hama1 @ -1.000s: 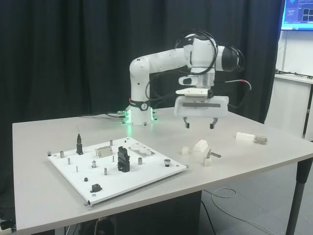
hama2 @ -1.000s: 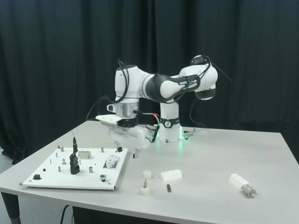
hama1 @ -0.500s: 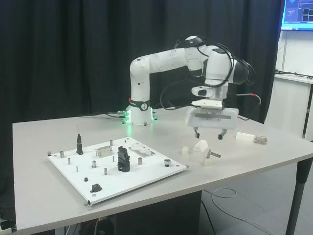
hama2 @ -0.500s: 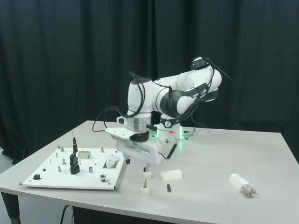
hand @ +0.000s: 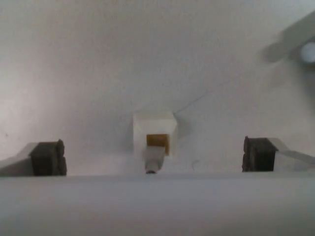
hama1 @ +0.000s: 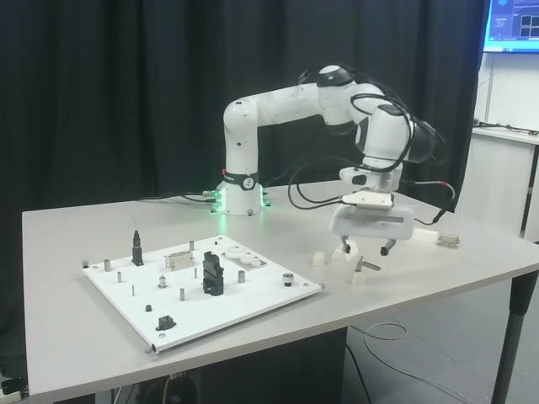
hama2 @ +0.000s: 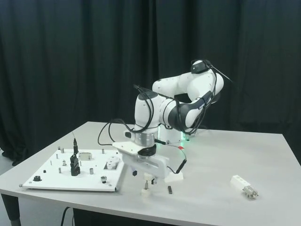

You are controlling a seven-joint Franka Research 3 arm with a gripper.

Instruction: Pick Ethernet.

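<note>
Claw (hand: 152,156) spread wide, apparently clear around Ethernet plug (hand: 154,139).

2 distant room views across the same table (hama1: 76,252), from seemingly opposite ends; wrist view close, downward.

Even overhead light brightens the grey counter (hama1: 67,244) against black curtains (hama1: 126,93); green light glows at the arm's base (hama1: 240,202). In the wrist view everything is soft and blurred, with faint shadows beside the white block (hand: 154,135).
</note>
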